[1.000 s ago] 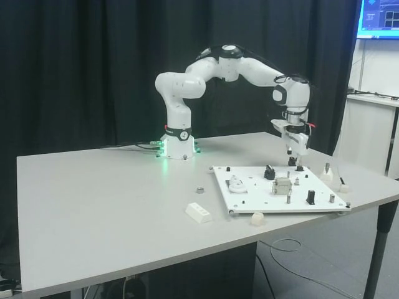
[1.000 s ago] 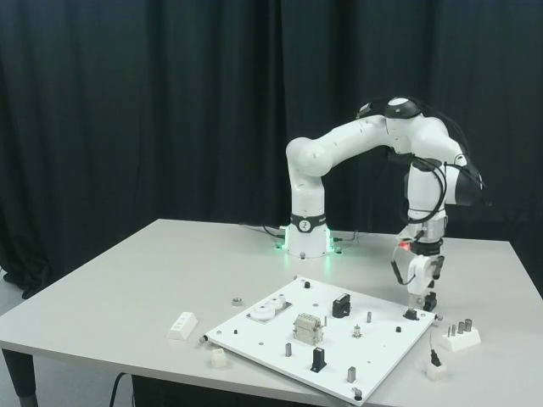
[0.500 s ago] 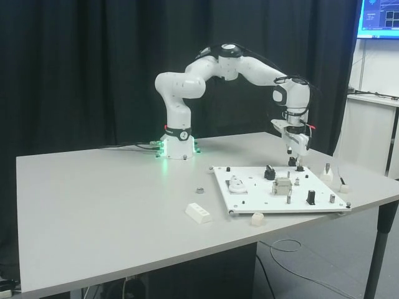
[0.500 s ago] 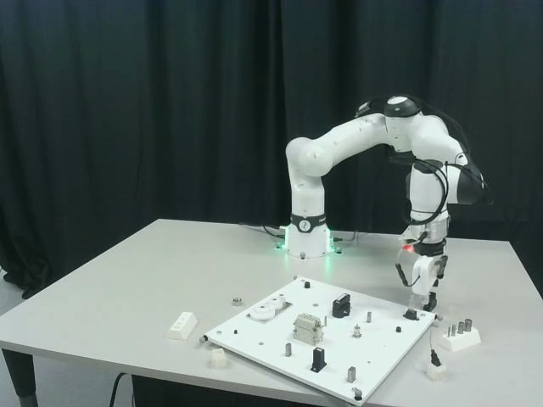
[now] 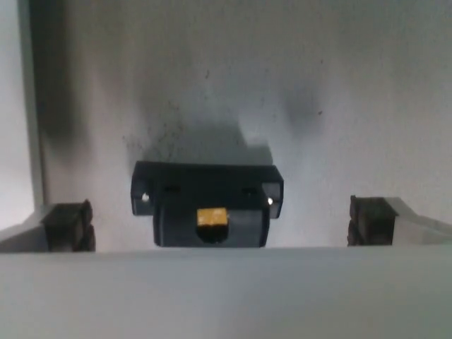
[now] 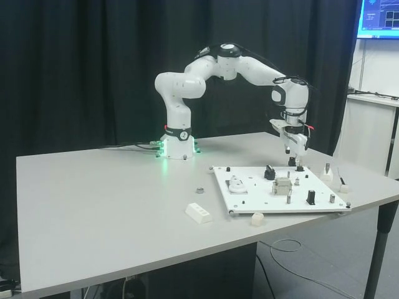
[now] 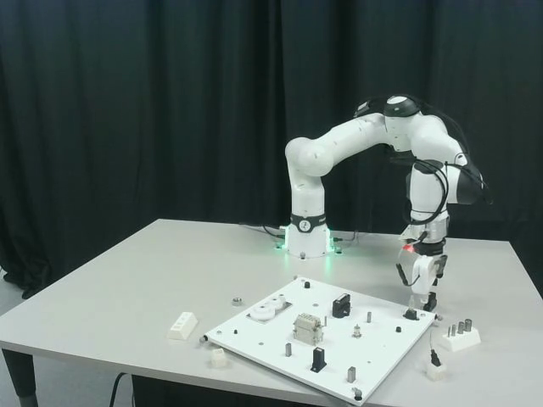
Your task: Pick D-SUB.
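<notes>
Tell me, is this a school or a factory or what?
Probably a robot lab or test room. A white robot arm is bolted to a grey table, a white board of small practice parts lies beside it, and black curtains hang all around behind.

One white board (image 7: pixel 373 343), one arm (image 7: pixel 356 140), one table (image 7: pixel 127 288)

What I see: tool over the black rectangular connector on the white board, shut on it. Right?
Not shut: the tool is open over the black rectangular connector on the white board; the wrist view shows both fingers clear of it.
</notes>
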### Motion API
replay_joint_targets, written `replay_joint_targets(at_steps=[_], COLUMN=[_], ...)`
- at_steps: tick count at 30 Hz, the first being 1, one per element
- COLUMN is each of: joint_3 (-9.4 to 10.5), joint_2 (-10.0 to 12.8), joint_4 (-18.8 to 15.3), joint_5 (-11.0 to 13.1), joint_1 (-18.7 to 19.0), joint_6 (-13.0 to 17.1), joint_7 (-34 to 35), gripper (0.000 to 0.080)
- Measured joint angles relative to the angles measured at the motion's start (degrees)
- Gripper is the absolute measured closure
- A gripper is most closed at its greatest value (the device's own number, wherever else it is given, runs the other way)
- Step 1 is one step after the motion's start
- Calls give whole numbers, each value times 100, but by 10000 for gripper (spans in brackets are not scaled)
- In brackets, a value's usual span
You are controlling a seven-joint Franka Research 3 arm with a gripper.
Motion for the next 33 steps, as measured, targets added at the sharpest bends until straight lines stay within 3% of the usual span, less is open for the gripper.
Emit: replay_joint_targets(at_steps=[12,28,29,33], joint_3=[62,305,320,349], joint_2=[-3,-3,-3,-3], joint_4=[-34,-34,-34,-38], joint_5=[2,47,58,90], joint_1=[25,32,32,32], joint_6=[59,386,415,500], joint_7=[0,-105,-108,-136], gripper=[3,3,86,86])
